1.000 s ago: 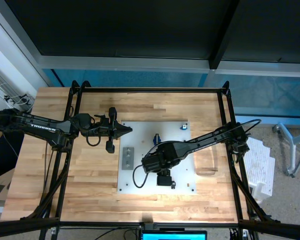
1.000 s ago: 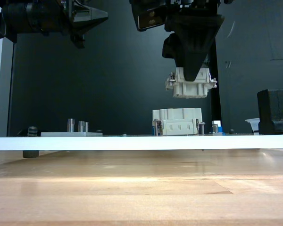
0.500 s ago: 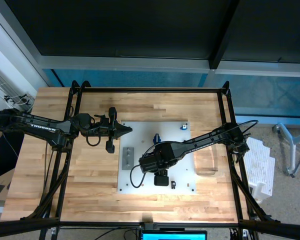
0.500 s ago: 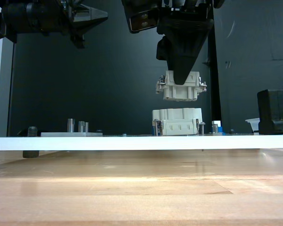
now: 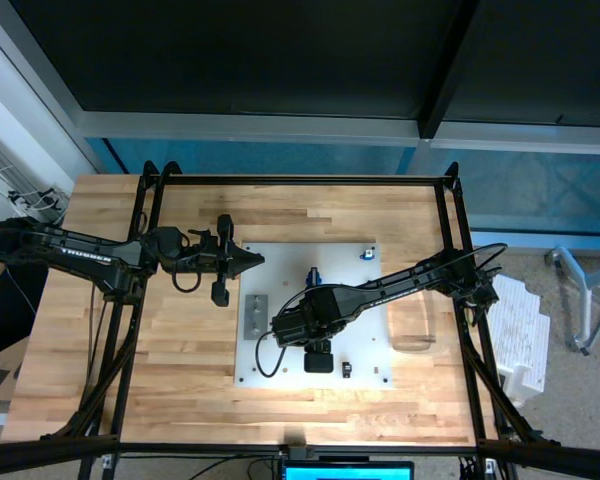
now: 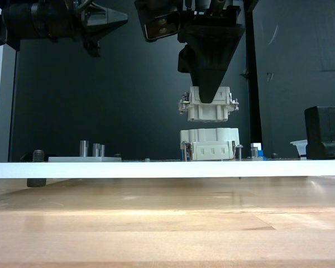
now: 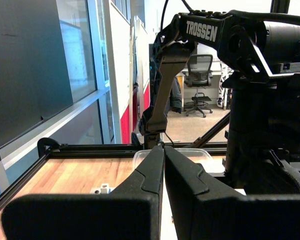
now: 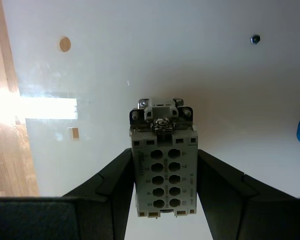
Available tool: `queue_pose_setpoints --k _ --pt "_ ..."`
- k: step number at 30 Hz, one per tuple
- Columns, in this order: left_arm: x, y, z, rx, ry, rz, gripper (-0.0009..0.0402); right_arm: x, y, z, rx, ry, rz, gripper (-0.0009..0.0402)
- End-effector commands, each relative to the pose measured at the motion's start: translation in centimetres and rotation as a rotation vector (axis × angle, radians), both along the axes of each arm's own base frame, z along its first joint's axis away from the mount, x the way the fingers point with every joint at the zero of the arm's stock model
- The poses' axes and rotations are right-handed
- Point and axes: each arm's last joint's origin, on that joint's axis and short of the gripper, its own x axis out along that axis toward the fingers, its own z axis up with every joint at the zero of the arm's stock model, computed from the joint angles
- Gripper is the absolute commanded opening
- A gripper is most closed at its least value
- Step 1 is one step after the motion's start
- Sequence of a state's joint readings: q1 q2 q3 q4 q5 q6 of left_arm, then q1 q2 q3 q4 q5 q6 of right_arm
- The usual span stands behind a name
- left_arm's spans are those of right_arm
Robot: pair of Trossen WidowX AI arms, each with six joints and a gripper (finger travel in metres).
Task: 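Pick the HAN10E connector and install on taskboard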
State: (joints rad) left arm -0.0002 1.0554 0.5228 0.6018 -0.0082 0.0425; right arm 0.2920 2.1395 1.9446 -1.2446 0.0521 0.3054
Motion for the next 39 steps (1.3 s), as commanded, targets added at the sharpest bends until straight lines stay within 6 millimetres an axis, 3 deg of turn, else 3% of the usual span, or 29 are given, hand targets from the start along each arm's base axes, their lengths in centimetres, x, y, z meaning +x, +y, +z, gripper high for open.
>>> queue_pose_setpoints --k 1,39 --pt "0.01 0.00 0.00 0.000 0.000 0.000 0.0001 -0.08 -0.01 -0.28 -0.003 0.009 -0.001 0.0043" --pt "0.01 0.00 0.00 0.000 0.000 0.000 0.0001 0.06 -0.17 -1.09 -0.003 -0.004 -0.013 0.0043"
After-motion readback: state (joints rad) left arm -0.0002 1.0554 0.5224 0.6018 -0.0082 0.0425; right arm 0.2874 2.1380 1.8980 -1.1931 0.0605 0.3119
